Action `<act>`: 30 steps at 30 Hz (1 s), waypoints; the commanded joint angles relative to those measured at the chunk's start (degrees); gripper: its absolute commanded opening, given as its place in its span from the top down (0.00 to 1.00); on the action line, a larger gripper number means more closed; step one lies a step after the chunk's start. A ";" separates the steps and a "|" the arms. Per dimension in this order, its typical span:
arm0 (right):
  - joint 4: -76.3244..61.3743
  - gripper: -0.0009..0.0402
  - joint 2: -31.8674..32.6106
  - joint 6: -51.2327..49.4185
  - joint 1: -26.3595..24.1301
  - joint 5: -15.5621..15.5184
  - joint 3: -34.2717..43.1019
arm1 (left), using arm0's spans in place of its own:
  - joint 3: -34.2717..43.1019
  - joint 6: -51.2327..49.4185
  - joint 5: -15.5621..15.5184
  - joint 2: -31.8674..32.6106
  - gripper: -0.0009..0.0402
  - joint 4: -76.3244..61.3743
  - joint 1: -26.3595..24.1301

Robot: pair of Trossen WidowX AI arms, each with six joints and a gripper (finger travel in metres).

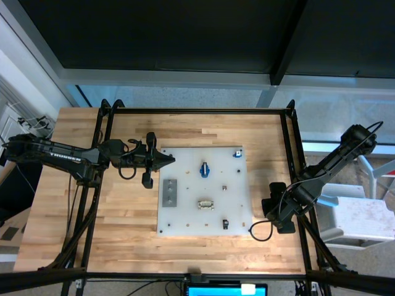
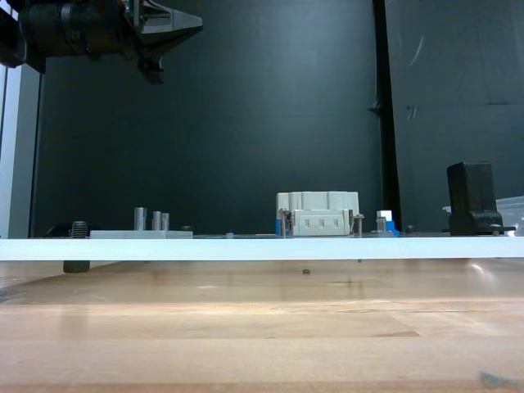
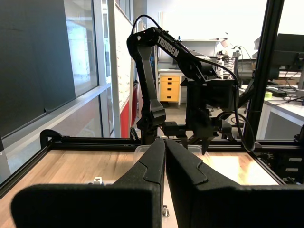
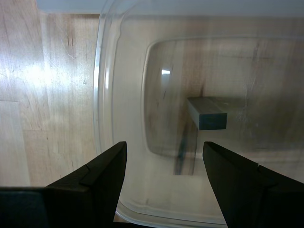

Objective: Pick the 16mm bar and place in it's hole on the taskboard

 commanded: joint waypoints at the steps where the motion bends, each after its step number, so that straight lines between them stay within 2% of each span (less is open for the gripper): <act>1: 0.28 0.43 0.00 0.17 0.02 -0.09 -0.55 | 0.00 0.00 0.00 0.00 0.98 0.00 0.02; 30: 6.08 0.43 0.94 0.15 -0.04 0.00 -4.57 | 0.00 0.02 0.00 0.00 0.98 0.00 0.00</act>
